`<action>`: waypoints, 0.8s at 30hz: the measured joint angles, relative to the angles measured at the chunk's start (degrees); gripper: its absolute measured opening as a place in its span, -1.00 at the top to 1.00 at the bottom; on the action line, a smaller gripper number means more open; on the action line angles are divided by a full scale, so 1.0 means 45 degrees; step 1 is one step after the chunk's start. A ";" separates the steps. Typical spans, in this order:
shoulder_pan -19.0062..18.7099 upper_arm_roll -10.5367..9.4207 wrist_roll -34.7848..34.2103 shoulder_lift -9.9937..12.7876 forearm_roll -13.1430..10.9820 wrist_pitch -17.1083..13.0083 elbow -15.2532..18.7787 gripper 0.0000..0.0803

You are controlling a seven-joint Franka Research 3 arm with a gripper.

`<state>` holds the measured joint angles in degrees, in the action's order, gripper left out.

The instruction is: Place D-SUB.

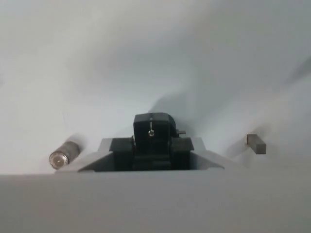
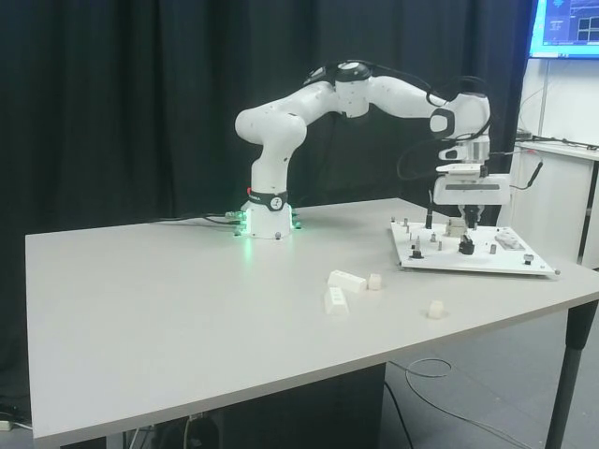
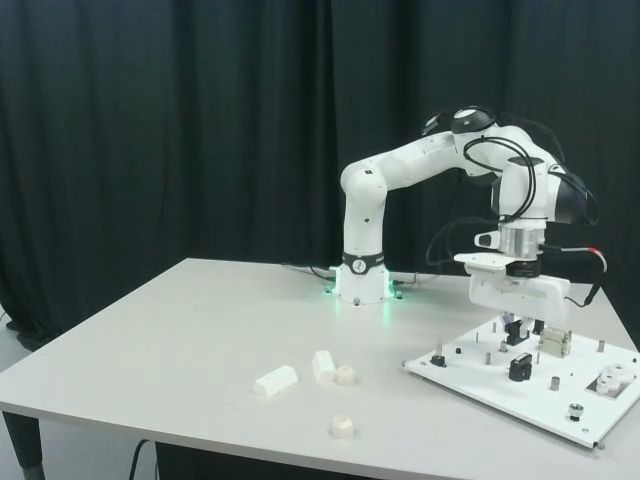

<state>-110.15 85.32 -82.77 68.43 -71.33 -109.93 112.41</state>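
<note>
- Wrist view is showing the plug (image 1: 152, 128), a small black connector body with a little screw on its face. It is sitting right between the jaws, and they are looking closed on its two sides.
- Judging by its shape, the plug is looking light and stiff, with a hard, probably plastic shell that is likely a bit slick. The flat flanks of the body are offering the surest hold. The mating end is likely the delicate part, so it is needing a straight, gentle descent rather than a push at an angle.
- The plug is hanging close above the white board (image 3: 480, 385), and I cannot tell whether it is touching it yet.
- On the board near the plug, a short metal cylinder (image 1: 63, 155) is lying on one side and a small dark block (image 1: 256, 144) on the other, both apart from the plug.
- More small posts and black fittings (image 3: 520, 368) are standing on the board, crowding the space around the jaws.
- The board is resting on the grey bench (image 2: 187, 299), near the edge far from the arm's base (image 2: 265, 220), where green lights are glowing.
- Loose white blocks (image 2: 346, 279) are lying on the bench, well apart from the board.
- The white arm (image 3: 420, 165) is reaching out over the bench and bending down to the board.
- Black curtains (image 3: 200, 120) are closing off the room behind, and a screen (image 2: 566, 28) is glowing in one corner.
</note>
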 joint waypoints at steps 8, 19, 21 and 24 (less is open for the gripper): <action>0.0000 0.0023 0.0064 0.0000 0.0038 0.0016 -0.0023 0.62; 0.0000 0.0068 0.0079 0.0000 0.0117 0.0060 -0.0062 0.62; 0.0000 0.0076 0.0079 0.0000 0.0122 0.0067 -0.0066 0.62; -0.0001 0.0087 0.0079 0.0000 0.0133 0.0079 -0.0071 0.62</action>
<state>-110.16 85.71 -82.42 68.43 -70.73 -109.57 112.10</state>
